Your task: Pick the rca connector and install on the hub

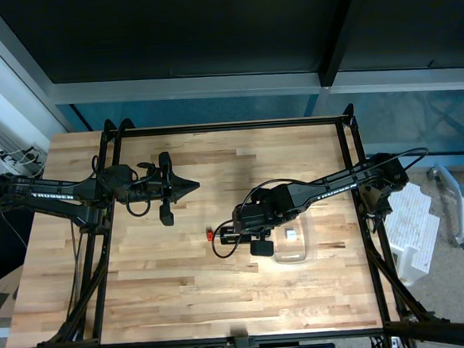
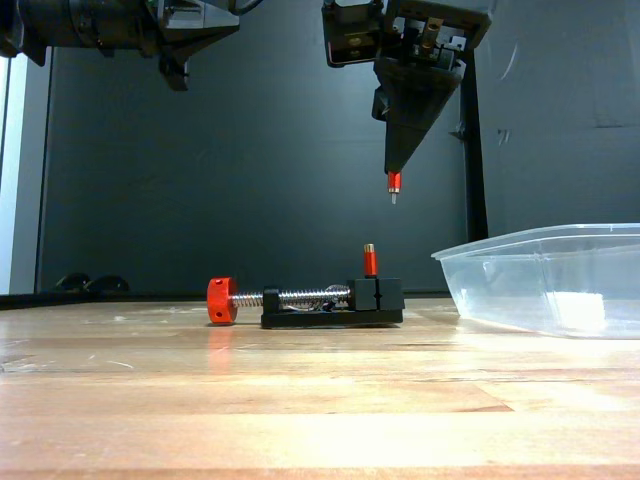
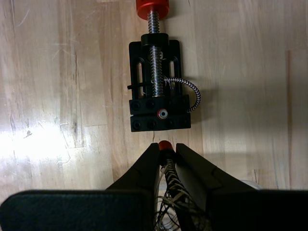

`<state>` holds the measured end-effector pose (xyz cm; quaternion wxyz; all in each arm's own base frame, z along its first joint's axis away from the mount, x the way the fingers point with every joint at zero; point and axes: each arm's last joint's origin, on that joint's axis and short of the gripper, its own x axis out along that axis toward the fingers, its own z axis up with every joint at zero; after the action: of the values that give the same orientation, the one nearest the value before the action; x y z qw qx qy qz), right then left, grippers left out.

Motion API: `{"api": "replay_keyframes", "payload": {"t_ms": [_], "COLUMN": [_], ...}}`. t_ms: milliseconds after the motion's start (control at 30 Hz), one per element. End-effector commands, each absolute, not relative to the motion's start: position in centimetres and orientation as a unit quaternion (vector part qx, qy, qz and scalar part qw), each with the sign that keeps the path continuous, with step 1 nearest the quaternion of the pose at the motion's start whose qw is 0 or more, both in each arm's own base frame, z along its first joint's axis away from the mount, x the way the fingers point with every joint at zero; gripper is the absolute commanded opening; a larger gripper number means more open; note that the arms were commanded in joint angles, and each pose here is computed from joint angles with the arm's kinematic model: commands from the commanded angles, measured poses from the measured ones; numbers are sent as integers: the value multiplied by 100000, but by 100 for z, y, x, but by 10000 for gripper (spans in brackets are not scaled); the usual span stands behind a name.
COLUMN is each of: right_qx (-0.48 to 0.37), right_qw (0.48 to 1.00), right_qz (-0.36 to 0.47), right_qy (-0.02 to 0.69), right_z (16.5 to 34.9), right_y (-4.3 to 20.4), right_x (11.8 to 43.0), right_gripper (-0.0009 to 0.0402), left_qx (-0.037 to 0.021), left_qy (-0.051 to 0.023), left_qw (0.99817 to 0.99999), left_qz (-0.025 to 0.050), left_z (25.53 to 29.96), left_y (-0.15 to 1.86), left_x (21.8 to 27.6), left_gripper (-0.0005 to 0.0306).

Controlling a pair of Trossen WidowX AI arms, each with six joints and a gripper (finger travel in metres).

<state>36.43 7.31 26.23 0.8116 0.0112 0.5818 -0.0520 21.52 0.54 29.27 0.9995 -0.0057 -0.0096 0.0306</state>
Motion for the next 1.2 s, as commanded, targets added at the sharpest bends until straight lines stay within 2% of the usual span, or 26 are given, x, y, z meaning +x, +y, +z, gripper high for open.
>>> {"api": "replay_keyframes", "payload": {"t_ms": [33,567,1200], "right_qx": [1134,1079,1259], "right_qw": [81149,81066,81269], "right_qz": [-5209,-5259,-5141], "right_qy": [58193,58305,58028], "right_z": [2621,2574,2392], "right_y": [732,732,732], "right_x": [3642,3645,3640], "right_gripper": [0,0,0], "left_qx": [-554,-554,-554], "left_qy": [-961,-961,-961], "left_qw": [99946,99946,99946], "left_qz": [3084,3084,3084], "left_z": [2927,2927,2927], "left_y": [54,54,54], "left_x": [2152,2152,2152], "left_gripper": [1,1,1]}}
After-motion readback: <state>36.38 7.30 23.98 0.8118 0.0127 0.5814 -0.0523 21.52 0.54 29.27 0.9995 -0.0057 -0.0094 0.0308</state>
